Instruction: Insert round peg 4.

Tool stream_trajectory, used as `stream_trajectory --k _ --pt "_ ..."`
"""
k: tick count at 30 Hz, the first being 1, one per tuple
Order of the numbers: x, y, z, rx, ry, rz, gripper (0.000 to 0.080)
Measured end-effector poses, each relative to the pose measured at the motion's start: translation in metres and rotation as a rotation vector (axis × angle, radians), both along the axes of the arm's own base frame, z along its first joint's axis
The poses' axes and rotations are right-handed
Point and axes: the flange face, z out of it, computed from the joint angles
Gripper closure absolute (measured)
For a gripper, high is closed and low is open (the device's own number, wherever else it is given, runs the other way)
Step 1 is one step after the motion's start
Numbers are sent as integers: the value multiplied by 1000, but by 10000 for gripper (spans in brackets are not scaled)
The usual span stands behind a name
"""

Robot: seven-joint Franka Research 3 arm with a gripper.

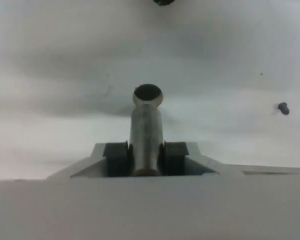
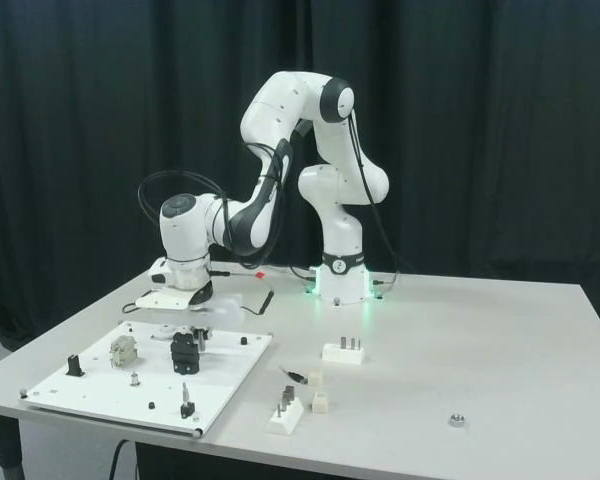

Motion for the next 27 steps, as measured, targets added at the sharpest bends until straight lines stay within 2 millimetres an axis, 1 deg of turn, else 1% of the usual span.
stream_trajectory --k 27 --pt "3 -1 -8 -15 -23 8 654"
